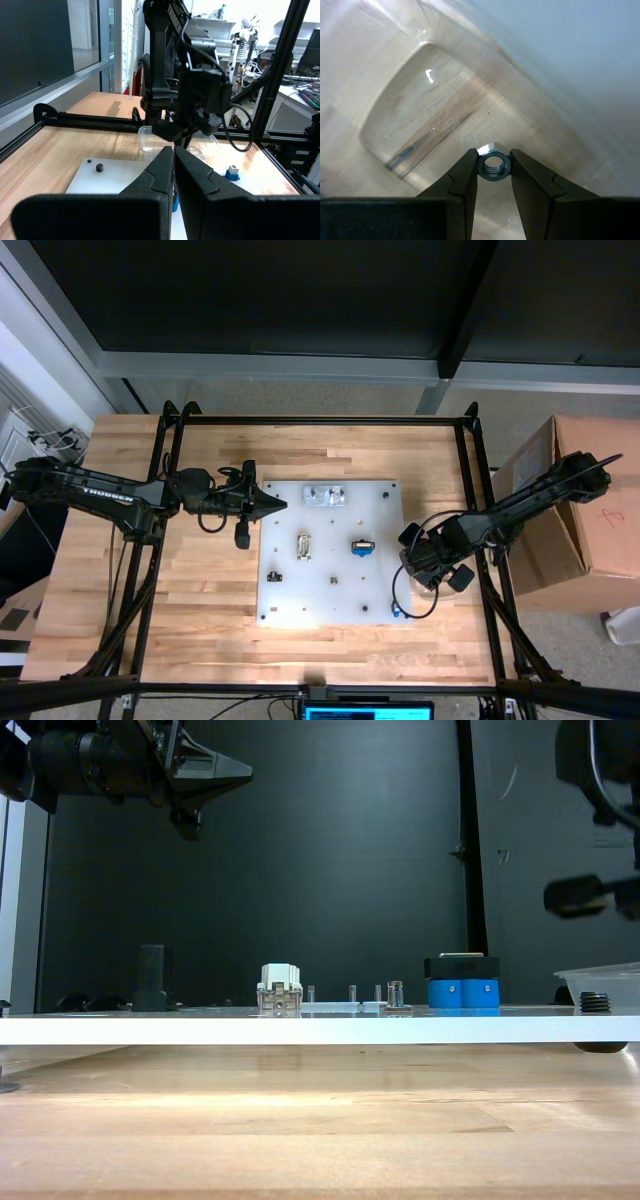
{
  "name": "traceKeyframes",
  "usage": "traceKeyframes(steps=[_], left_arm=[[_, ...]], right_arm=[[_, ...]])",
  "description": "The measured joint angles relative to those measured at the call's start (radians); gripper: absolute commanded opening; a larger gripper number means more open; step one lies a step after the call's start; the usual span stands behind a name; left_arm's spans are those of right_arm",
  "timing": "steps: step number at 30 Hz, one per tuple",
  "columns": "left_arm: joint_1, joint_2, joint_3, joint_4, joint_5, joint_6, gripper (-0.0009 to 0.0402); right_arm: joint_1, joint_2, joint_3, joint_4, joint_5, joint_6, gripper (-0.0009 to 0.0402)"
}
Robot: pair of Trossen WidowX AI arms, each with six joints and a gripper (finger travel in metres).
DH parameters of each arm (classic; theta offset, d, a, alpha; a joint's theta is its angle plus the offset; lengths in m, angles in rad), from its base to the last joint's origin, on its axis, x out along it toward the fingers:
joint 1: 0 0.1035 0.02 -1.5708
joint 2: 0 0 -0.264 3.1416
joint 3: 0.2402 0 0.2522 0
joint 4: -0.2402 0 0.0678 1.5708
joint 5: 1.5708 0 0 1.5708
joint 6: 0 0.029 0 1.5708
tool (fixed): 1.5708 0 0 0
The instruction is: Pick the M12 nut and place it on its threads and fasten
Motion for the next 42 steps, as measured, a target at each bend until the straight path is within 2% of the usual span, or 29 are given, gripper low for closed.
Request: traceKeyframes(steps=[8,11,14,23,29,36,42], left_arm=[[0.0,0.0,0.0,0.0,0.0,0.0,0.0],[0.0,0.0,0.0,0.0,0.0,0.0,0.0],[0.0,0.0,0.0,0.0,0.0,0.0,0.0],[0.0,0.0,0.0,0.0,0.0,0.0,0.0],[0.0,0.0,0.0,0.0,0.0,0.0,0.0],[0.0,0.0,0.0,0.0,0.0,0.0,0.0],[0.0,0.0,0.0,0.0,0.0,0.0,0.0]], right_arm=[[0.038,0.001,0.107,-0.06,0.014,-0.001,0.0005],[0.048,0.026,0.156,-0.077,0.043,-0.003,0.0004],[0.055,0.071,0.226,-0.113,0.065,-0.017,0.0004],[0.073,0.28,0.468,-0.13,0.063,-0.039,0.0004],[0.088,0.413,0.576,-0.119,0.063,-0.035,0.0004],[0.105,0.518,0.637,-0.082,0.062,-0.011,0.0004],[0.111,0.563,0.638,-0.05,0.062,0.003,0.0004]])
